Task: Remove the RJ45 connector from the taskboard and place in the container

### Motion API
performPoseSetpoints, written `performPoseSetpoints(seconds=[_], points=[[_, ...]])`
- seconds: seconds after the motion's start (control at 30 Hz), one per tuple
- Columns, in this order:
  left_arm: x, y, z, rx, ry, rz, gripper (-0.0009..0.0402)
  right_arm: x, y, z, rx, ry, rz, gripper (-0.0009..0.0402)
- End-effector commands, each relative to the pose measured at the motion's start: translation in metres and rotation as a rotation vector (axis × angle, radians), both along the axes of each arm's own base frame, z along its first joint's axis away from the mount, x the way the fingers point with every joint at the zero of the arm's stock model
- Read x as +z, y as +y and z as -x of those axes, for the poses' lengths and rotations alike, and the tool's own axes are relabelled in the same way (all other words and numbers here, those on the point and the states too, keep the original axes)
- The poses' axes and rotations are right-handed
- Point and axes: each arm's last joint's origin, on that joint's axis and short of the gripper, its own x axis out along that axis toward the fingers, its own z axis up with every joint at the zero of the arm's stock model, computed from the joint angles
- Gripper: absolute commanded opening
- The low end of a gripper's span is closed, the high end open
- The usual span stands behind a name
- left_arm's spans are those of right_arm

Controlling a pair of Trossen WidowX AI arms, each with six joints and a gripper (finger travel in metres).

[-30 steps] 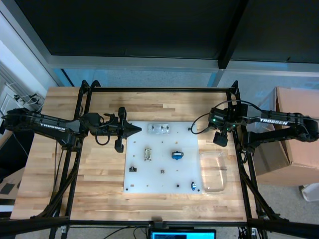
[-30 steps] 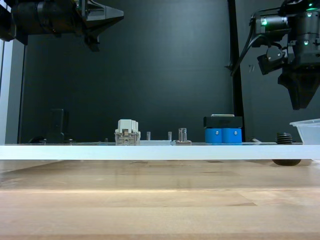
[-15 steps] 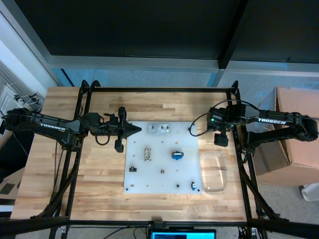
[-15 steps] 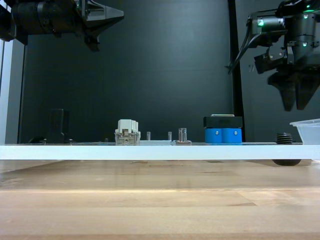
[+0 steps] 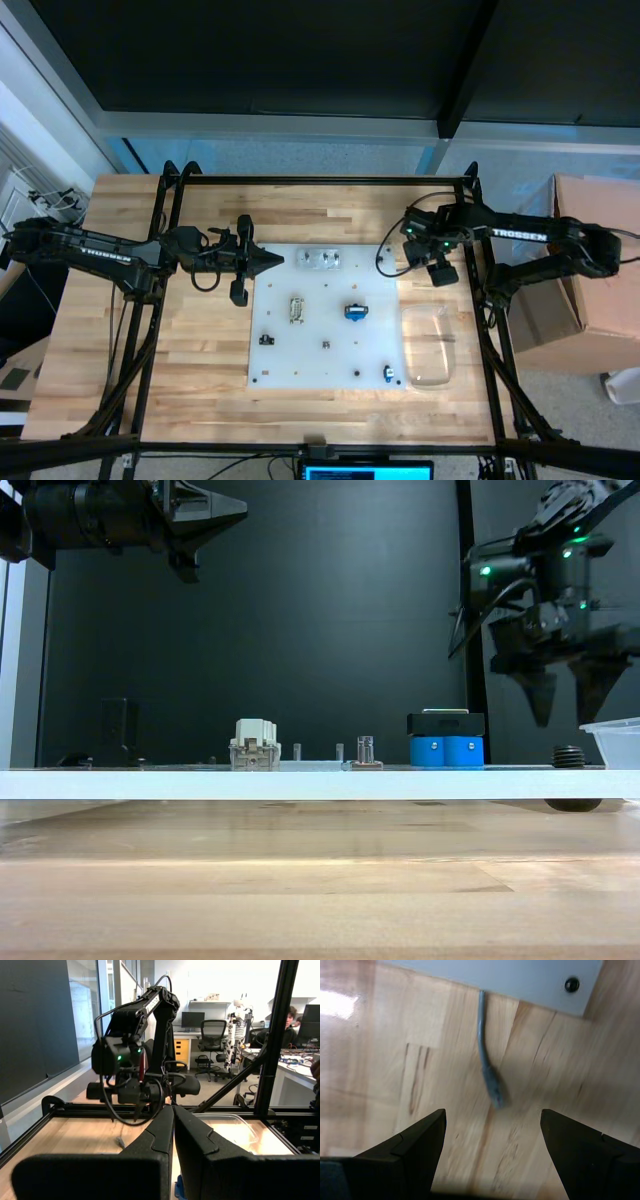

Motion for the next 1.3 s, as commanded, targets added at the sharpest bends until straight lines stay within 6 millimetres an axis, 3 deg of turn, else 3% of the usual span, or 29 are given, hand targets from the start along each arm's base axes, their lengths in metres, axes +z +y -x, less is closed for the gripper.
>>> performPoseSetpoints(seconds=[0.03,0.37,1.0,1.13,1.3], points=[[0.000,0.000,0.000,0.000,0.000,0.000,0.0000,-0.012,-0.002,-0.005,0.010,0.003,0.001,0.0263],[0.000,0.000,0.000,0.000,0.000,0.000,0.0000,-0.046,-0.001,0.001,0.122,0.035,0.002,0.0263],[0.000,0.000,0.000,0.000,0.000,0.000,0.0000,-0.067,-0.013,0.009,0.100,0.039,-0.026,0.0260],[0.000,0.000,0.000,0.000,0.000,0.000,0.0000,-0.068,-0.015,0.007,0.098,0.031,-0.023,0.0234],[0.000,0.000,0.000,0.000,0.000,0.000,0.0000,-0.068,-0.015,0.006,0.098,0.023,-0.016,0.0169]])
